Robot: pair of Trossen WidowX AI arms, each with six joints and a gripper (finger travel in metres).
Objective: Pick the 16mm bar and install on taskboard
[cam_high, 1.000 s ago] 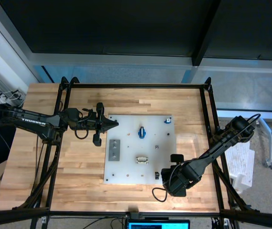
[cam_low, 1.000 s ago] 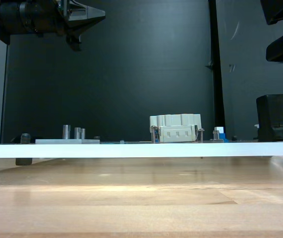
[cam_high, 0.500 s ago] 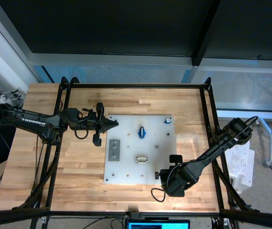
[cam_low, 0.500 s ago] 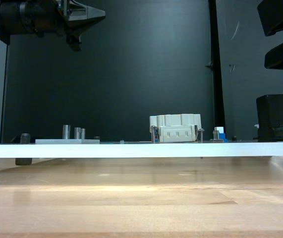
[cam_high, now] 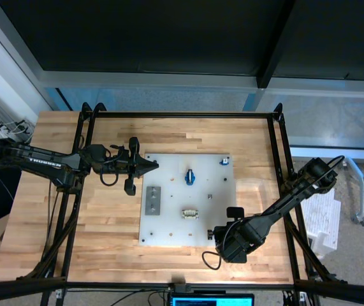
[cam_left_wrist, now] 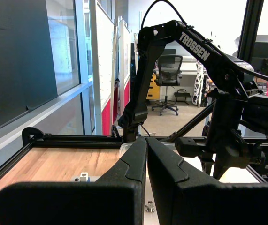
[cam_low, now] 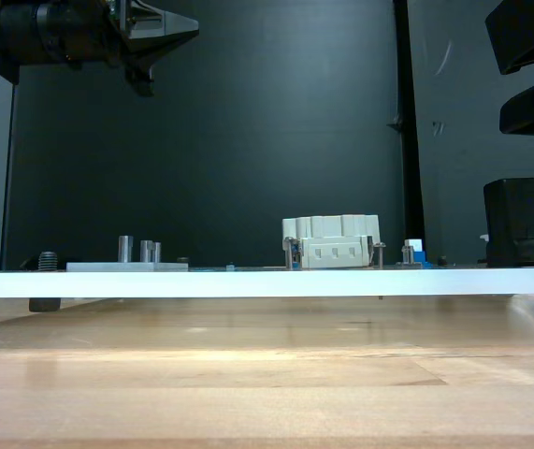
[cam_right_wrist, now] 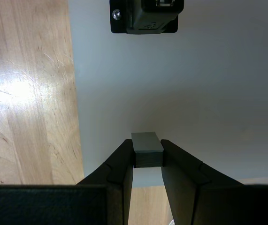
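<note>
The wooden worktop [cam_high: 105,255] is a butcher-block surface of pale glued strips with a light sheen. It carries the taskboard [cam_high: 169,237], a flat, matte white square plate standing slightly clear of the wood on small feet. Over the last second the right arm has shifted a little toward the near edge. The right gripper [cam_high: 225,237] now hangs over the near right corner of the taskboard, and its position has barely altered in the last half second. The left arm has not moved. The left gripper [cam_high: 145,164] is held level above the far left corner of the plate, with its black moulded fingers [cam_left_wrist: 134,164] pressed together and empty. This slight travel suggests that pickup is complete and the carrying stage is under way, with insertion not yet begun. Fixed parts on the plate, in descending size, are as follows. The grey metal block [cam_high: 152,200] is a dull rectangular slab near the left edge. The silver connector [cam_low: 332,241] is a pale ribbed housing on bright screws. The blue piece [cam_high: 190,177] is glossy plastic. The small black square part [cam_right_wrist: 143,16] is hard-edged and sits close to the plate's edge. The 16mm bar [cam_right_wrist: 147,149] is short, dull grey and smooth-faced. It is clamped between the tips of the right gripper's fingers [cam_right_wrist: 119,164], clear of the white surface just inside the board's edge.
</note>
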